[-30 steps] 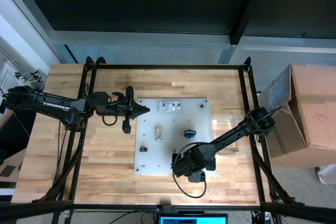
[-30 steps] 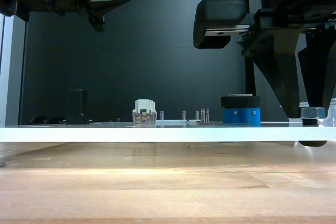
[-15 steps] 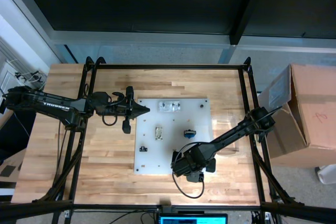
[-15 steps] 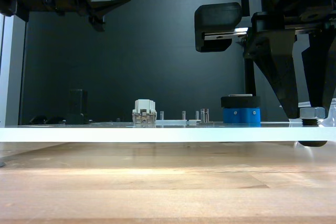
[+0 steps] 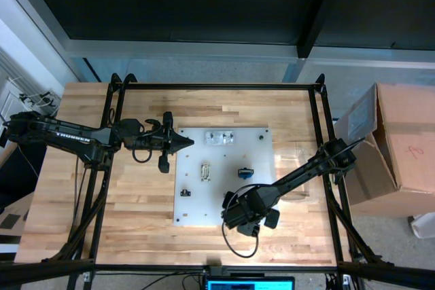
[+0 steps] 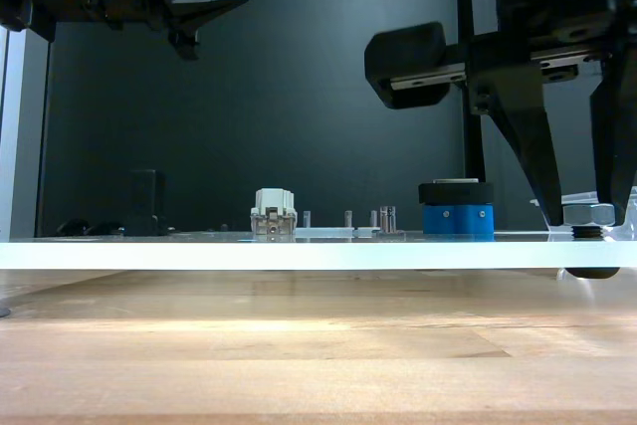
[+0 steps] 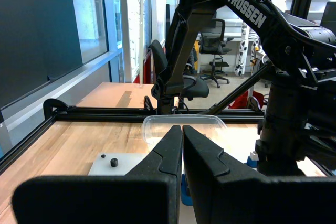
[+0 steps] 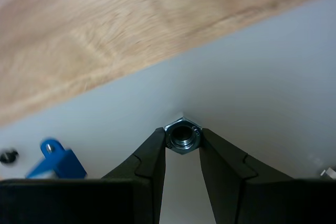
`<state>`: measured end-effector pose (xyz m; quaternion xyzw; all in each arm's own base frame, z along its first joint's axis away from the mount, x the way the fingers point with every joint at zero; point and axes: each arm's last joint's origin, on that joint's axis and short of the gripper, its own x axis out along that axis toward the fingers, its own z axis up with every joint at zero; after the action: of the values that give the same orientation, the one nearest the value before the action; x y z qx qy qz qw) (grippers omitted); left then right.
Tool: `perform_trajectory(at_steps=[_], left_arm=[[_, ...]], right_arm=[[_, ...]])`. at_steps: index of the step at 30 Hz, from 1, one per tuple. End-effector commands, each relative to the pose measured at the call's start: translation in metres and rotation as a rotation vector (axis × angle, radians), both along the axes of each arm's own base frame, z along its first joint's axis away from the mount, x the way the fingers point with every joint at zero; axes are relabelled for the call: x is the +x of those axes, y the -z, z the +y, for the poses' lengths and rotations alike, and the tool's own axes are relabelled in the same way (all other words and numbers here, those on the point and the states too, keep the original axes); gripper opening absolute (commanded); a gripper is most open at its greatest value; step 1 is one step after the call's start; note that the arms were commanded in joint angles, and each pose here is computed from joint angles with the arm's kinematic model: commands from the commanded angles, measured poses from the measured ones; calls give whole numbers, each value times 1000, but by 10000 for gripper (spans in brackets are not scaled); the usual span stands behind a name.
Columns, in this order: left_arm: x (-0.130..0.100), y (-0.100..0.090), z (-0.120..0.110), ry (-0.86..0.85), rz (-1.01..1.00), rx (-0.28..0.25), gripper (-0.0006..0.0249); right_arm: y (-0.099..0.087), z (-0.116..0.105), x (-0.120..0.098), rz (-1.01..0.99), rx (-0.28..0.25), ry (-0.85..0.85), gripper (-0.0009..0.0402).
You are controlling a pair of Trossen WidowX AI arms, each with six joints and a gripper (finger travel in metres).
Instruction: Pick the M12 nut and place it on its threads and fasten
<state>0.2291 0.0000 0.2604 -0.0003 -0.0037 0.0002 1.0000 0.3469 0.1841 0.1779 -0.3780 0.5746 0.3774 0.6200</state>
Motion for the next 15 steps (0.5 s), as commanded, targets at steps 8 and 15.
perform_trajectory(at_steps=[8,15], left_arm=[[0,0,0,0,0,0,0],[0,0,0,0,0,0,0]], right_arm=[[0,0,1,9,23,409,12],[0,0,1,18,39,678,12]])
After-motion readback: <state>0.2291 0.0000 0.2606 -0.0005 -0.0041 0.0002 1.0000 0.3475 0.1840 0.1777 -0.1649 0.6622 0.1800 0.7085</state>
